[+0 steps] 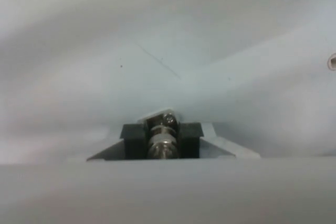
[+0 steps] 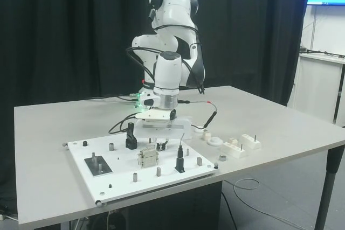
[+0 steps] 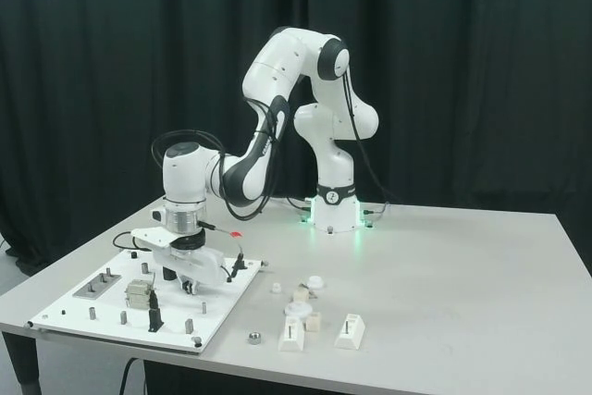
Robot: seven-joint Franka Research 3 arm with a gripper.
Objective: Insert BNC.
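The gripper (image 1: 163, 142) is clamped on the BNC connector (image 1: 162, 139), holding it upright low over the white board (image 2: 124, 173); the board lies on the grey surface (image 2: 48, 127); the arm (image 3: 277, 90) bends down over it.

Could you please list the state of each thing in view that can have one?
Pincer: shut on the BNC connector, low over the white board.
BNC connector: held upright between the black pads, not yet seated.
White board: lying flat on the grey table.
Arm base light: lit green.
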